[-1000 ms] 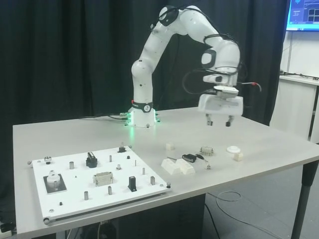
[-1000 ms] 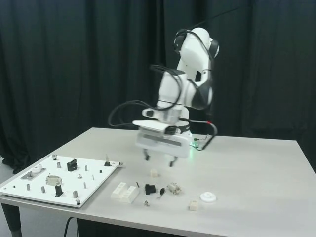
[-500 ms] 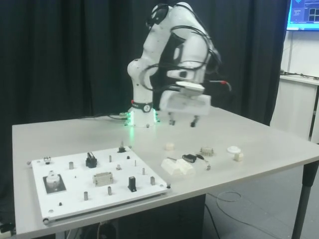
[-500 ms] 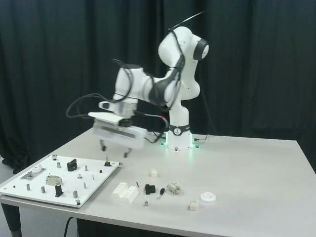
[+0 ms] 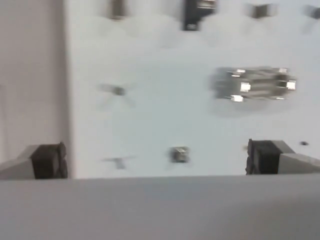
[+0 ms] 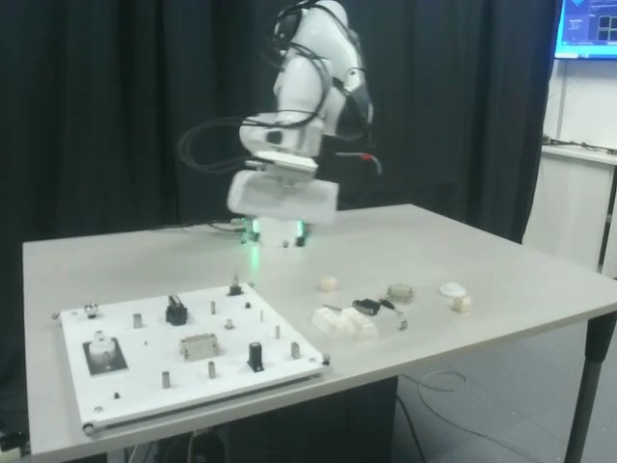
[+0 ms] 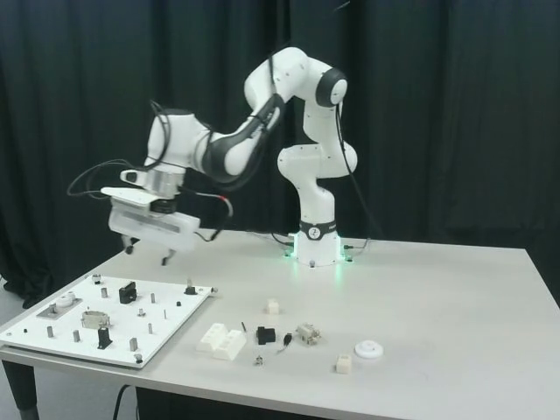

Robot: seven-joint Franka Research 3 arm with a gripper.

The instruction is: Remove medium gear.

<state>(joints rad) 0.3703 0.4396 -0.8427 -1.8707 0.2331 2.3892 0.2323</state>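
A white round gear-like part (image 6: pixel 100 343) (image 7: pixel 64 301) sits on a grey plate at the left end of the white board (image 6: pixel 236 381) (image 7: pixel 175 315). My gripper (image 6: pixel 277 230) (image 7: pixel 147 255) hangs well above the board's far edge, open and empty. In the wrist view the gripper (image 5: pixel 155 159) has its black fingertips (image 5: pixel 47 161) wide apart over the white board (image 5: pixel 165 120), where a metal connector (image 5: pixel 255 84), a black part (image 5: pixel 197 12) and small pegs show. The gear is not in the wrist view.
On the table right of the board lie white blocks (image 6: pixel 342 321) (image 7: pixel 223 341), a black connector (image 6: pixel 366 307), a grey connector (image 6: pixel 398 291), a small white cube (image 6: pixel 329 284) and a white disc (image 6: pixel 451 288) (image 7: pixel 368 350). The arm's base (image 7: pixel 317 245) stands at the back.
The arm has swung from above the loose parts on the right across to the board's far edge. The gripper stayed open and empty.
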